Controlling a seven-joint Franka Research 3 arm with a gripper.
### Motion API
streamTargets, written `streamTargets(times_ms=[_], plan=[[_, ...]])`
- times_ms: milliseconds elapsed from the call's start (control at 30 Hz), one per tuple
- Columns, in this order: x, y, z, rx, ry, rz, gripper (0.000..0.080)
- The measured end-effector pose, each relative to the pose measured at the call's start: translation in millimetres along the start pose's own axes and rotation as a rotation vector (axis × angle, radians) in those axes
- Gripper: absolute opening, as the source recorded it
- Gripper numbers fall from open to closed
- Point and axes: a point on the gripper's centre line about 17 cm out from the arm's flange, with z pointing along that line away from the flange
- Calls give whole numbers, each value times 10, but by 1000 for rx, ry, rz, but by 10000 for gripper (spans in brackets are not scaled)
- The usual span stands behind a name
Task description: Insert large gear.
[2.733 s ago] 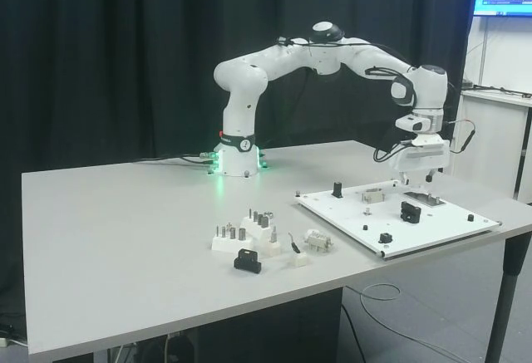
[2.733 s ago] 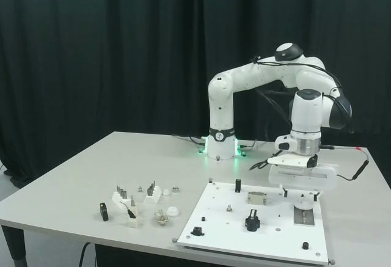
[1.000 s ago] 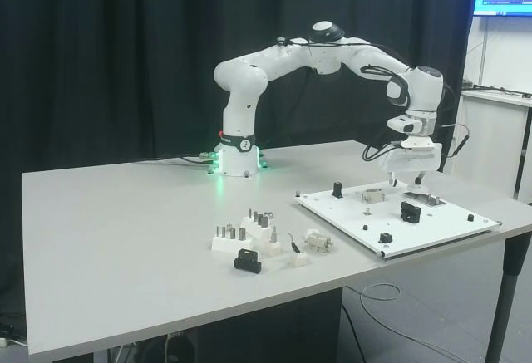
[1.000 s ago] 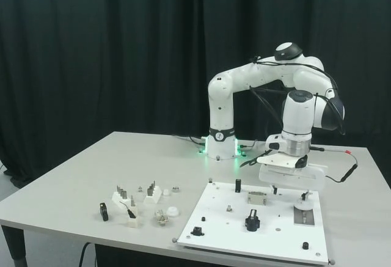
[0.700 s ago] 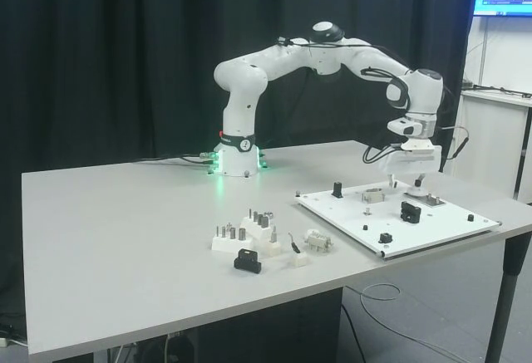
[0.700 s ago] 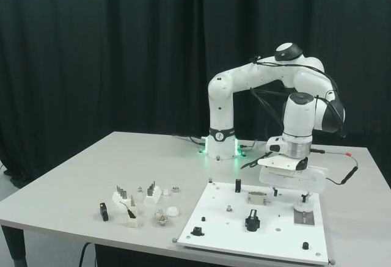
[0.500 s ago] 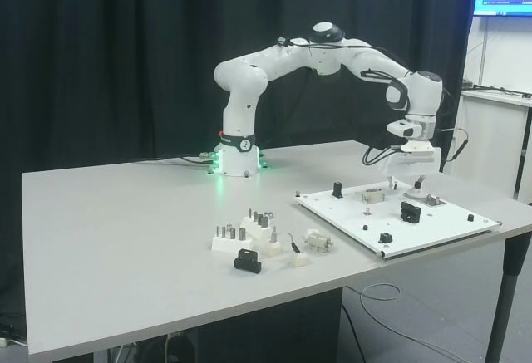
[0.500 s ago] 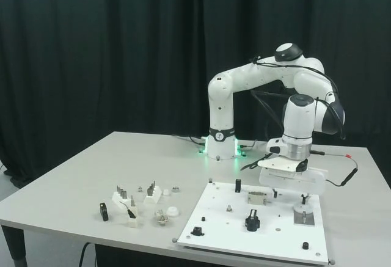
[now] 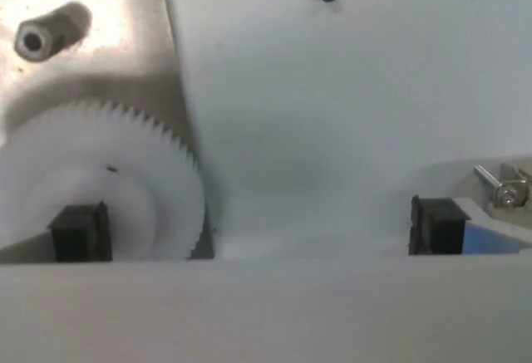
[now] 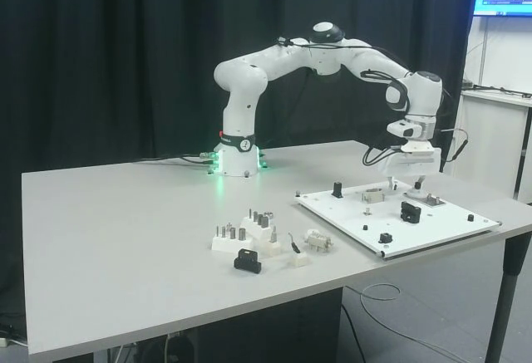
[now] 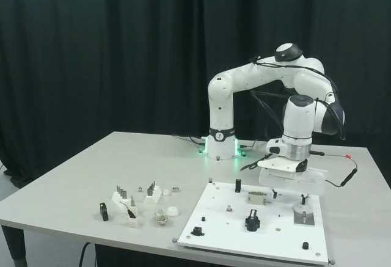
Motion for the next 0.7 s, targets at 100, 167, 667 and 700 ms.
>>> streamTargets(times_ms=[100,167,667,700], plan=[[15,8,-23,1,4,2,800],[24,14,-46,2,5,4,800],[26,68,-275,16,-7,21,800],[26,68,-286,18,-8,21,800]])
